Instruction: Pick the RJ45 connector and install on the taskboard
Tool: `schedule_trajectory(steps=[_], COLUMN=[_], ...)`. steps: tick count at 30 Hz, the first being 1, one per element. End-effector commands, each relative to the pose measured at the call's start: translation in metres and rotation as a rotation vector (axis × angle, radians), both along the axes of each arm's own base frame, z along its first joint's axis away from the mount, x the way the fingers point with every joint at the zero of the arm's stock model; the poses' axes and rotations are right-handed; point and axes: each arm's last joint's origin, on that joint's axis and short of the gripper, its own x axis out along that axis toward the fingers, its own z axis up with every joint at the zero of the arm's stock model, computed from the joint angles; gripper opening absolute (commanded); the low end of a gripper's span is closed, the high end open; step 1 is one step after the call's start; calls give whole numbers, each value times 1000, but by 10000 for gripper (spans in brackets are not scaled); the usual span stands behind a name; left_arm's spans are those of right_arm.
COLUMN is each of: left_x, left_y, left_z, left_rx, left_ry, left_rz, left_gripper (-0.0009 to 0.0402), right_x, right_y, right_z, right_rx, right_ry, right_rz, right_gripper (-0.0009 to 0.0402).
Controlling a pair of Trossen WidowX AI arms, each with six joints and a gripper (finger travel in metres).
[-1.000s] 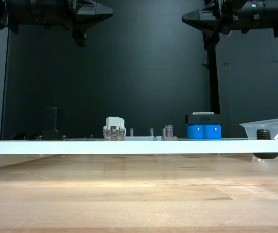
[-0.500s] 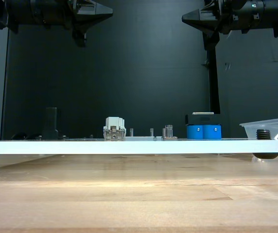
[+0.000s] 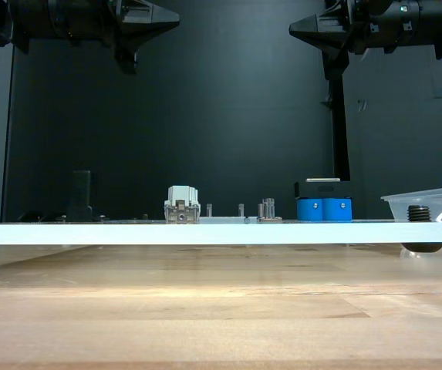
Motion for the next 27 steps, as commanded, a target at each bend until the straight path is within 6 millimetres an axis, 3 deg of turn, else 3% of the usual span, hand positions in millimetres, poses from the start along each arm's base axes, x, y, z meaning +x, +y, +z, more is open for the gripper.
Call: schedule_trajectory(steps=[1,27], left_x=[0,0], left_y=[0,0], left_z=[0,0], left_rx=[0,0], left_ry=[0,0], left_rz=[0,0], left_gripper=[1,1], right_x=[0,0], right_y=[0,0], right_z=[0,0], right_rx=[0,0], right_ry=[0,0], right_rz=[0,0], right_gripper=[0,0])
